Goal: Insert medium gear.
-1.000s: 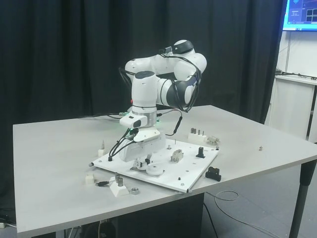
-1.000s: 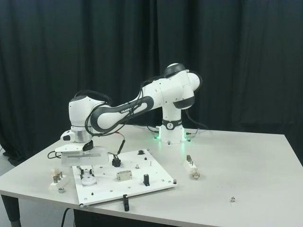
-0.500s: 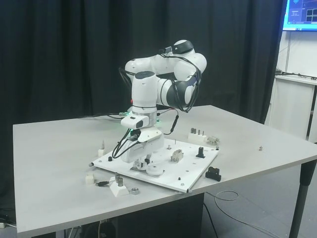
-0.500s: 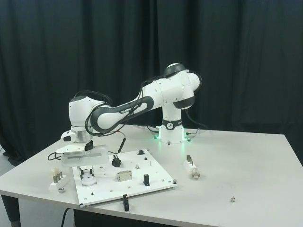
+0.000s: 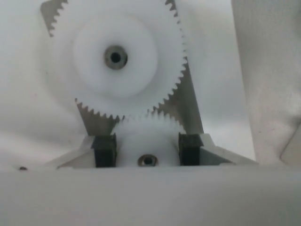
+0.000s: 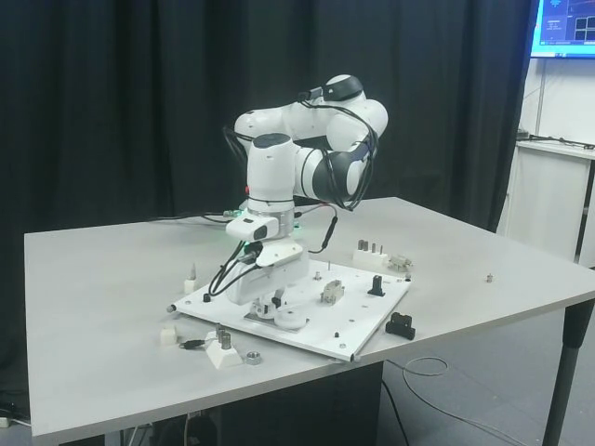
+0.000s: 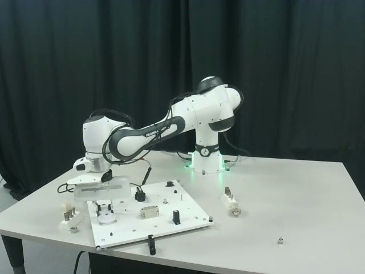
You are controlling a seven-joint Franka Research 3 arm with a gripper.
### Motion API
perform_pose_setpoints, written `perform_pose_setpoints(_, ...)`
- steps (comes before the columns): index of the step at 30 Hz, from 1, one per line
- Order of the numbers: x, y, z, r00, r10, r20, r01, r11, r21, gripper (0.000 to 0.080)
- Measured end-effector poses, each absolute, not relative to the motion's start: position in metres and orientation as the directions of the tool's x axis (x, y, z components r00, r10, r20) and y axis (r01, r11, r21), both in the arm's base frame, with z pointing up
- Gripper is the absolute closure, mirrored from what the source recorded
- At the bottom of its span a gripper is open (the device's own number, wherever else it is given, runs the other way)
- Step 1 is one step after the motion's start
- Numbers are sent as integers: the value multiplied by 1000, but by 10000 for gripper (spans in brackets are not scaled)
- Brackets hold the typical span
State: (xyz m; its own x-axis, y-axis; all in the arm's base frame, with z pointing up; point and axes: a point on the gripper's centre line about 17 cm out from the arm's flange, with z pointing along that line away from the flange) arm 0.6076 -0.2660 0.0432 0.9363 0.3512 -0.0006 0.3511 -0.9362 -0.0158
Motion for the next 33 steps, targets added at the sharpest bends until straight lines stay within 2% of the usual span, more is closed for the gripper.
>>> perform_pose_setpoints(7, 606, -266, 48, 966, 259, -26, 259, -966, -13, 522)
perform_pose_setpoints(14, 606, -267, 74, 978, 190, -82, 192, -981, 12, 522)
perform_pose_setpoints(15, 606, -268, 78, 979, 187, -86, 189, -982, 17, 76)
perform_pose_setpoints(20, 609, -275, 96, 980, 173, -98, 178, -983, 46, 76)
perform_pose_setpoints(21, 609, -276, 98, 980, 171, -98, 176, -983, 50, 18)
perform_pose_setpoints(23, 608, -278, 101, 981, 166, -99, 172, -983, 57, 18)
perform_pose_setpoints(33, 598, -292, 94, 985, 130, -114, 138, -989, 60, 3)
